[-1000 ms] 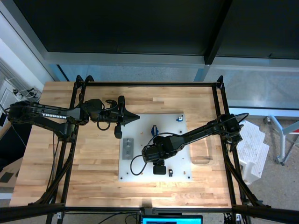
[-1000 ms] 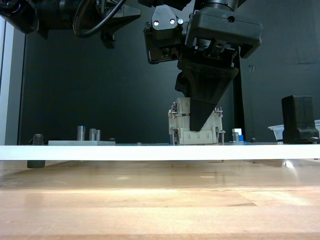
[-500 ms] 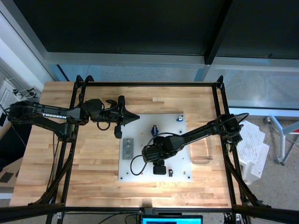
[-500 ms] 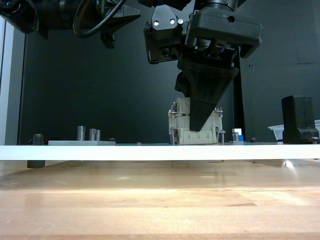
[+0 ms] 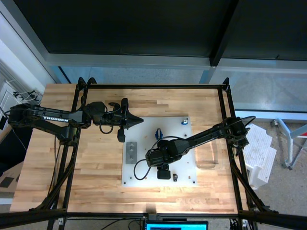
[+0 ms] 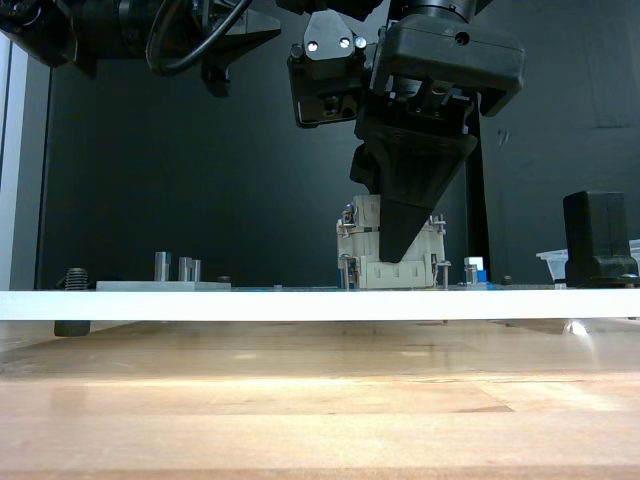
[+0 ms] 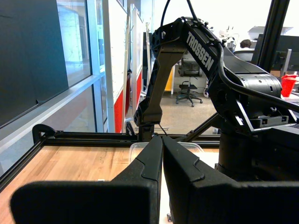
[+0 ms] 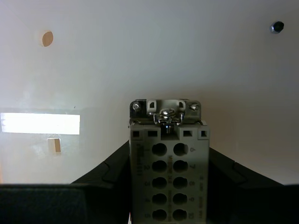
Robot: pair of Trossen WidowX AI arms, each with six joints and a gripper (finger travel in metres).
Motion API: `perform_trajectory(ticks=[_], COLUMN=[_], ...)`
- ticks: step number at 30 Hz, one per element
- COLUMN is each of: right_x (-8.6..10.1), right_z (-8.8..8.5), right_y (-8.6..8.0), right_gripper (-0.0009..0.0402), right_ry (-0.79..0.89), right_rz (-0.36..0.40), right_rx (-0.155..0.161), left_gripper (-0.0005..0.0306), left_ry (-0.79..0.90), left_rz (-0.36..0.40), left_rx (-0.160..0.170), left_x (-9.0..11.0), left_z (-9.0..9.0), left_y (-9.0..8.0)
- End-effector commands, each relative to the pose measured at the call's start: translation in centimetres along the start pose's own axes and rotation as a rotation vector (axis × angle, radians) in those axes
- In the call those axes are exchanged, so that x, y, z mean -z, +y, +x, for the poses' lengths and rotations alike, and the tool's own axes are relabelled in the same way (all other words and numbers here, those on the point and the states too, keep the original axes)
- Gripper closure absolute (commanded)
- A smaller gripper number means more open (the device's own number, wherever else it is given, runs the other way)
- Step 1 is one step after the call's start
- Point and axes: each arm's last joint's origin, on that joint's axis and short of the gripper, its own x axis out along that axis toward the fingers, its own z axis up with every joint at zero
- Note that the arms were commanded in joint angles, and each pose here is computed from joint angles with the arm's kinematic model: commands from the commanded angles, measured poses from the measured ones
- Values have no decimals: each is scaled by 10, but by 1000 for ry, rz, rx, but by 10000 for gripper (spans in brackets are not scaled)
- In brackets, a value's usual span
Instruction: Pick the HAN10E connector and install on the hub
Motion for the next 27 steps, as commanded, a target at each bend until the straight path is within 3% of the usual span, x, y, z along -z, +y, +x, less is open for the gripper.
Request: perform_trajectory(ticks=[1,16,27], right_x=[2,2,1], right_z=[5,2,-12], right_y=[0,-1,-1], right_gripper=[380,380,380], right_ry=[22,16,-9], right_rz=[-1,0,-13], right_rx=[7,5,0], left_gripper=[300,300,300], left_ry=[0,0,0], left_rz=[0,0,0], left_rx=[0,0,0], left_x=[0,0,0], left_z=[0,0,0], left_y=[0,0,0])
